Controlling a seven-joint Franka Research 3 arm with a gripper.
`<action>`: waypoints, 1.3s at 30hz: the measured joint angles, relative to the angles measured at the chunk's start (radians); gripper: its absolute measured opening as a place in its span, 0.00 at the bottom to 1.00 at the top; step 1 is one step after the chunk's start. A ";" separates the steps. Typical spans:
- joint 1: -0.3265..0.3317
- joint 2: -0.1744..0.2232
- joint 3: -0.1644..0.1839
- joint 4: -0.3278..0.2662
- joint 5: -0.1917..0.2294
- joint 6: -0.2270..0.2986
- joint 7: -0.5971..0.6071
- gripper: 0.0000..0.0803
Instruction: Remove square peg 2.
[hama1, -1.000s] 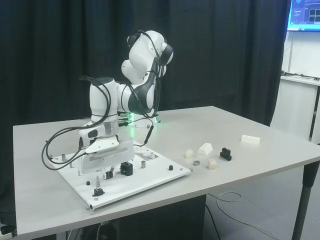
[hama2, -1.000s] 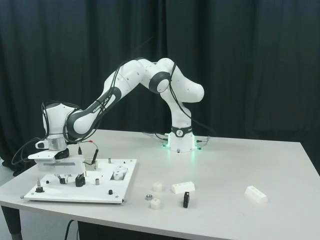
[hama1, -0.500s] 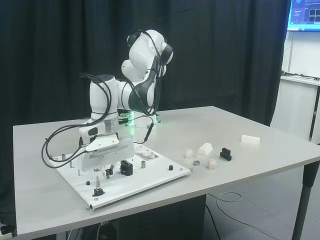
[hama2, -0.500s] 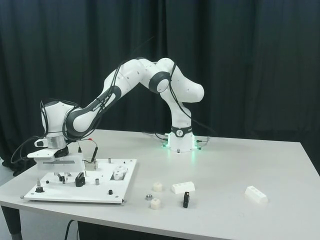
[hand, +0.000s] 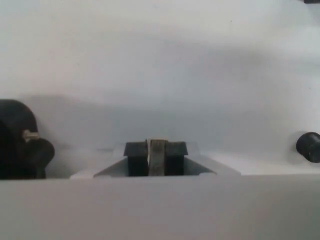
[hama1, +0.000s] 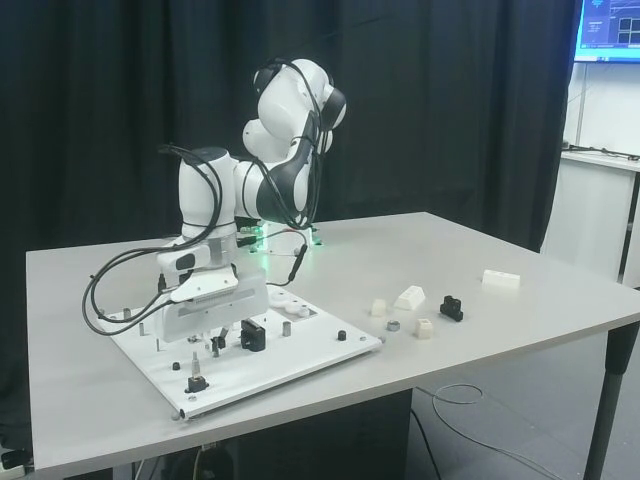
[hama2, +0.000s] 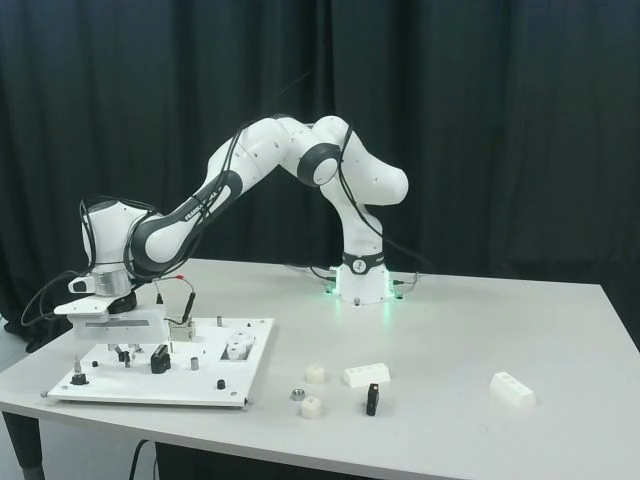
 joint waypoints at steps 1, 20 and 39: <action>0.000 0.000 0.000 0.000 0.000 0.000 0.000 0.08; -0.001 0.000 0.000 0.000 0.002 0.000 0.039 0.08; -0.001 0.000 0.001 0.001 0.002 -0.001 -0.034 0.08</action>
